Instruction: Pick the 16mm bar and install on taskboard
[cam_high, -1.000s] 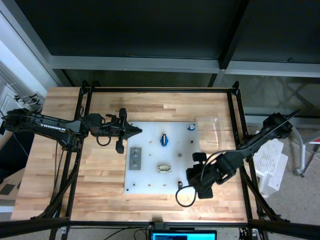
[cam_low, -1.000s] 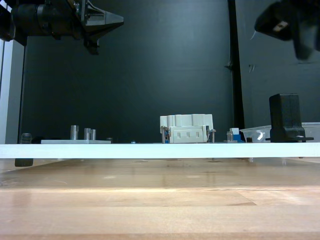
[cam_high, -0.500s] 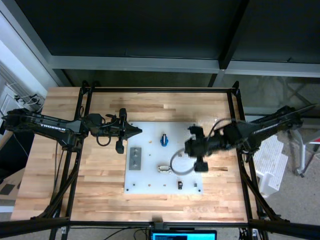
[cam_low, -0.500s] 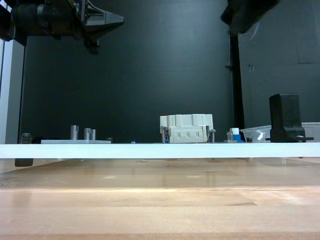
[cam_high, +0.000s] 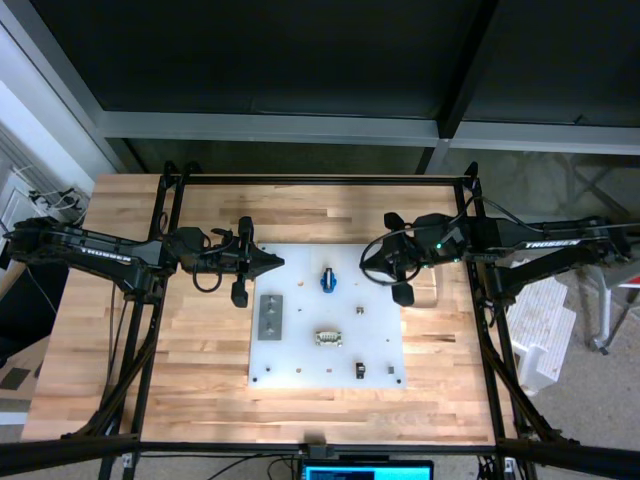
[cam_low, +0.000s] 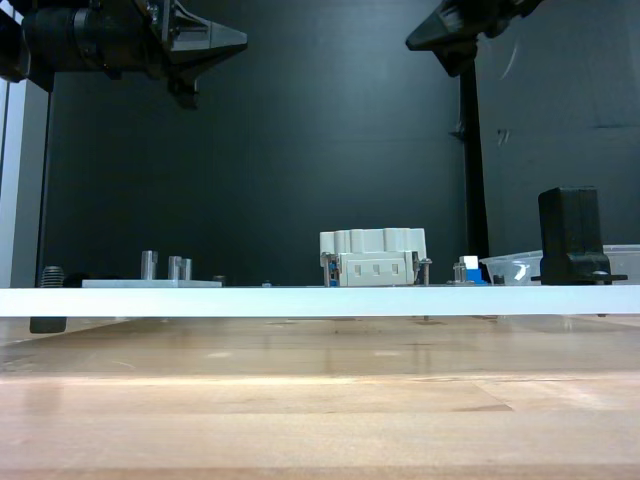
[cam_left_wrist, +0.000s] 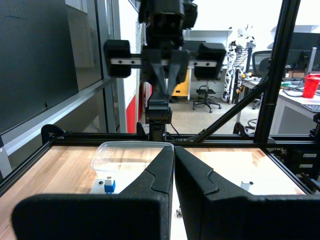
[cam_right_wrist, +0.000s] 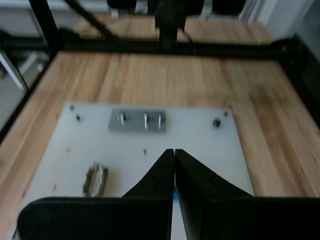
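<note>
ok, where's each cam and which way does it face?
High: above near edge, looking down on taskboard; both arms, left gripper and right gripper over its far edge.
Low: table-top height, level along the board; both grippers overhead.
Left wrist: along shut left gripper, facing right arm.
Right wrist: along shut right gripper, down at board.
Shared: grey block, high and right wrist.

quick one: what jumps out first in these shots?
Two black arms face each other high above the white taskboard. The left gripper is near its far left corner and the right gripper toward its far right, both shut and empty. Between them a blue knob stands on the board.
</note>
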